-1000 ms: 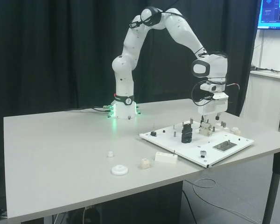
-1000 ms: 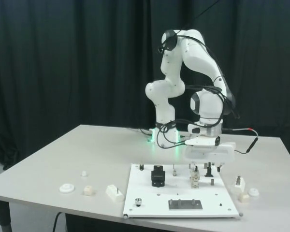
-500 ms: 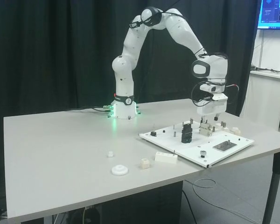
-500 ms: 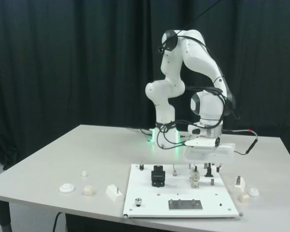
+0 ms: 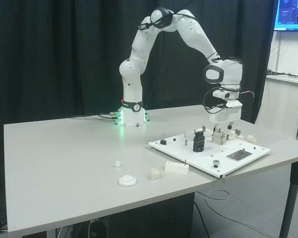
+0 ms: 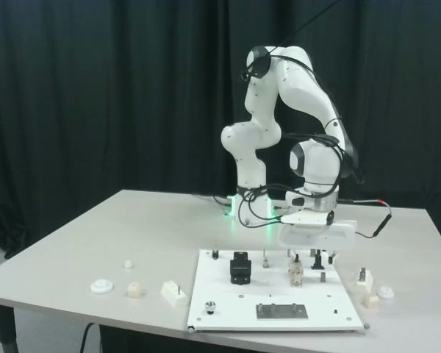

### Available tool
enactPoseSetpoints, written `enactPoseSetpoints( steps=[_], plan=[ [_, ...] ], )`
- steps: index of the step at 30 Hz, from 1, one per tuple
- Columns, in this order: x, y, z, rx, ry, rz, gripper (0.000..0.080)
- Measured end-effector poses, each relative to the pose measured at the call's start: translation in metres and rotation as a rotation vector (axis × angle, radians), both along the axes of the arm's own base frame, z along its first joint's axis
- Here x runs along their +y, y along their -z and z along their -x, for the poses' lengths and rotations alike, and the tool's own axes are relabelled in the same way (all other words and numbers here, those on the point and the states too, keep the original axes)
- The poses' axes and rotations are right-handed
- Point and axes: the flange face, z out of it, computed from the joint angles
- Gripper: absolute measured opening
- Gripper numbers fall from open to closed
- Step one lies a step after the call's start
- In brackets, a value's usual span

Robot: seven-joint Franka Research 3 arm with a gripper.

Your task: Insert waterproof.

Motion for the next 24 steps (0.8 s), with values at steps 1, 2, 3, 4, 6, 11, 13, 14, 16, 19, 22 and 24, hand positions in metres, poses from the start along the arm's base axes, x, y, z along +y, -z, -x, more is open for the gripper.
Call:
enactPoseSetpoints(
  steps=[1, 2, 3, 4, 6, 11, 13, 14, 16, 19, 22, 24],
  plan=[
    [0.000, 0.000, 0.000, -0.001, 0.001, 0.000, 0.0800],
    [0.000, 0.000, 0.000, -0.001, 0.002, 0.000, 0.0800],
    [0.000, 0.000, 0.000, -0.002, 0.004, -0.001, 0.0800],
    [0.000, 0.000, 0.000, -0.003, 0.006, -0.001, 0.0800],
    [0.000, 0.000, 0.000, -0.004, 0.012, -0.001, 0.0800],
    [0.001, -0.001, -0.001, -0.009, 0.038, -0.003, 0.0800],
    [0.002, -0.003, -0.003, -0.013, 0.043, -0.006, 0.0800],
    [0.002, -0.004, -0.004, -0.016, 0.045, -0.007, 0.0800],
    [0.004, -0.007, -0.005, -0.021, 0.047, -0.011, 0.0800],
    [0.004, -0.011, -0.008, -0.024, 0.053, -0.013, 0.0800],
    [0.004, -0.014, -0.010, -0.024, 0.059, -0.014, 0.0800],
    [0.003, -0.017, -0.012, -0.023, 0.062, -0.013, 0.0800]
  ],
)
